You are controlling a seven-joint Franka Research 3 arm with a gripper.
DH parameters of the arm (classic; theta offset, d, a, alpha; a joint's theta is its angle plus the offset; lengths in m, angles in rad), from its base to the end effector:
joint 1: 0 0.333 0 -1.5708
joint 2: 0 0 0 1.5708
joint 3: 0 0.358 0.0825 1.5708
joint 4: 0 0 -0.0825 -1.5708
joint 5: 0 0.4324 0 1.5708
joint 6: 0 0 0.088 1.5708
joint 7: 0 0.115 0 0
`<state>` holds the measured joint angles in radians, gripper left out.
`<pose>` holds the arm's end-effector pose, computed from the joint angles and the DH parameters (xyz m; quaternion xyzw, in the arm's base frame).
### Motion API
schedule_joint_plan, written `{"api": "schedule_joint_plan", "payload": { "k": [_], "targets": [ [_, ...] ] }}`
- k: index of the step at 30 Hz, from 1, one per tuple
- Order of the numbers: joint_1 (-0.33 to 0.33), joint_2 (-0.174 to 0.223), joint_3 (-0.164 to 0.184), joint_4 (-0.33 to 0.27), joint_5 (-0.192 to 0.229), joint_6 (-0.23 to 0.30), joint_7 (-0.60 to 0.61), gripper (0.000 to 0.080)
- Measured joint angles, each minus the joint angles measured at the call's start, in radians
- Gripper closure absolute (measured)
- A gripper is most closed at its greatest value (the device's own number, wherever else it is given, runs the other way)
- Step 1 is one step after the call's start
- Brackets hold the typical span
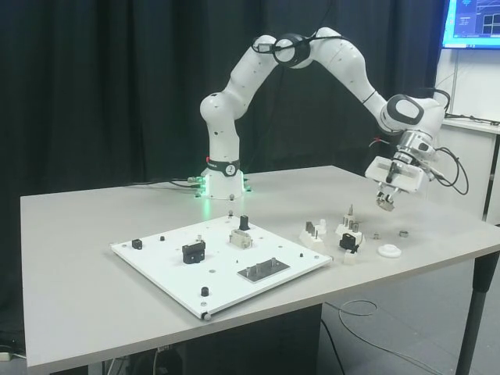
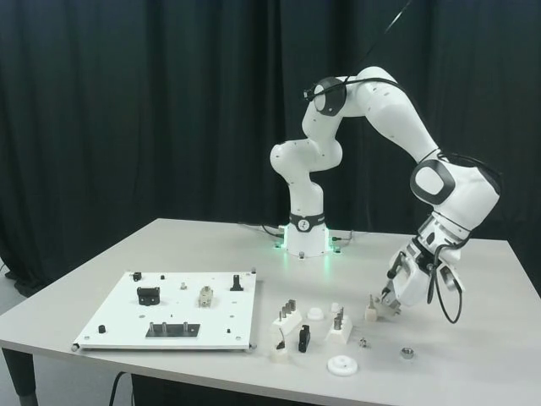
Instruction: Place waterproof.
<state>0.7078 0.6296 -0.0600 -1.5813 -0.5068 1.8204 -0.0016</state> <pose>0.5959 0.4031 0.2531 0.8606 0.4056 -0.1006 0.2912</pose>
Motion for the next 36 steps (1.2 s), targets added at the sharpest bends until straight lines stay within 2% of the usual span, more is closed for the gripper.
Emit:
{"api": "schedule_joint_plan", "payload": {
  "k": [8,18,26,31,36],
  "targets": [
    [-0.038,0.002,0.051,0.008,-0.064,-0.054,0.032,0.0599],
    [-0.147,0.002,0.183,0.018,-0.15,-0.12,0.062,0.0599],
    [-0.231,0.002,0.28,0.018,-0.188,-0.151,0.073,0.0599],
    [-0.261,0.002,0.313,0.018,-0.194,-0.161,0.073,0.0599],
    [-0.271,0.0,0.323,0.018,-0.198,-0.169,0.077,0.0599]
  ]
}}
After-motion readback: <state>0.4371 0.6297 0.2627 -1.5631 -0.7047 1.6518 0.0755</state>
